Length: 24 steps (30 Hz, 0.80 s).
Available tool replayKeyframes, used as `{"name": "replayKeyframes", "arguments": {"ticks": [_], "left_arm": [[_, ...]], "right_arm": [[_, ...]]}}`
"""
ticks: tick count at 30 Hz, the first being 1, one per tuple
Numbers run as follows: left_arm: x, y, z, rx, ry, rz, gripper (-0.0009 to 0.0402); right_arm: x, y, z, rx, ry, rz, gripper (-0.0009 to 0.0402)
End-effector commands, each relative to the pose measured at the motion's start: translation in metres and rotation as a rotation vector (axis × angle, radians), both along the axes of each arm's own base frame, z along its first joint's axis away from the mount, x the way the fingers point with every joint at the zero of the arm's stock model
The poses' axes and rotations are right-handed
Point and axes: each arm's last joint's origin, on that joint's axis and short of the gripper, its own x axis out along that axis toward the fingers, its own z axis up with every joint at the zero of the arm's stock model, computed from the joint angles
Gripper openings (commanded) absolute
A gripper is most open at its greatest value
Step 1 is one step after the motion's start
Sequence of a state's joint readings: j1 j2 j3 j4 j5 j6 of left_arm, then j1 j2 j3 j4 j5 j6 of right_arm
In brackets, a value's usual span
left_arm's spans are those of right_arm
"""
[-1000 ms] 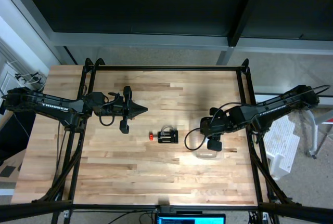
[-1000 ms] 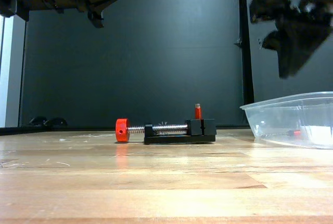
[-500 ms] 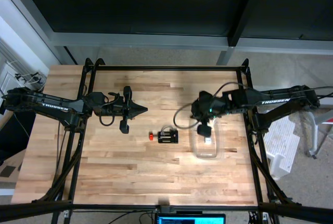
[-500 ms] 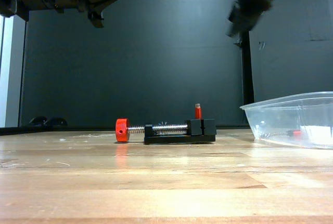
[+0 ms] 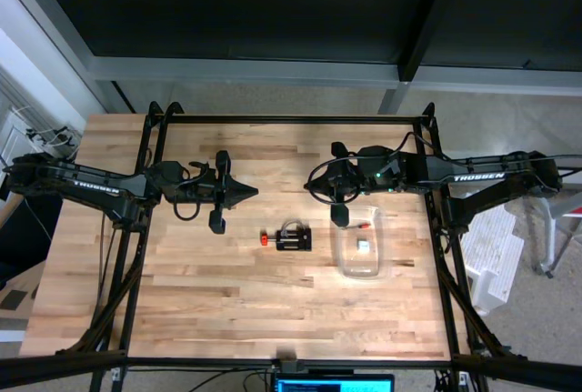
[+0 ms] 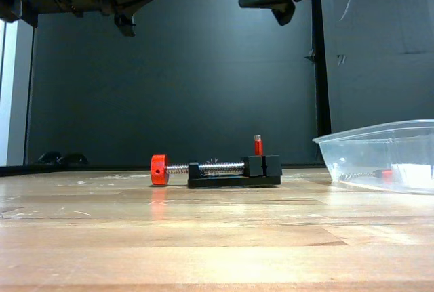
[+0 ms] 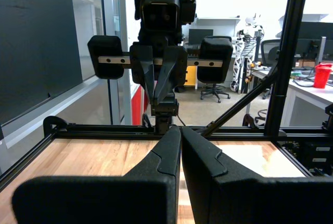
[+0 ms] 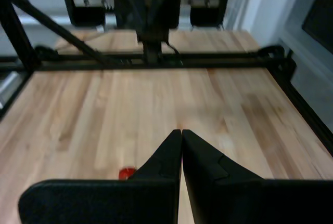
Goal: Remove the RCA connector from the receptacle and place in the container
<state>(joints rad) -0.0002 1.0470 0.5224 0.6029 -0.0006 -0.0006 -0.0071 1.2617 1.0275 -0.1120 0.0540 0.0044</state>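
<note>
The RCA connector (image 5: 364, 226) is seen lying inside the container (image 5: 339, 256), toward its far end, to the right of the receptacle (image 5: 294, 239) on the tabletop (image 5: 227, 301). The right pincer (image 5: 309, 183) is held high, beyond the container's far-left corner (its tip pointing left), with fingers pressed together. The left pincer (image 5: 253, 192), also pressed together, is held high, left of and beyond the receptacle.
</note>
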Motion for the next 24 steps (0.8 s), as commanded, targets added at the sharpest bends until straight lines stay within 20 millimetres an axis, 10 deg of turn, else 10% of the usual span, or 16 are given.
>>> {"name": "replayKeyframes", "arguments": {"ticks": [1, 24], "left_arm": [[0.000, 0.000, 0.000, 0.000, 0.000, 0.000, 0.0000], [0.000, 0.000, 0.000, 0.001, 0.000, 0.000, 0.0000]], "right_arm": [[0.000, 0.000, 0.000, -0.005, -0.097, 0.006, 0.0000], [-0.023, 0.002, -0.026, 0.002, -0.368, 0.010, 0.0000]]}}
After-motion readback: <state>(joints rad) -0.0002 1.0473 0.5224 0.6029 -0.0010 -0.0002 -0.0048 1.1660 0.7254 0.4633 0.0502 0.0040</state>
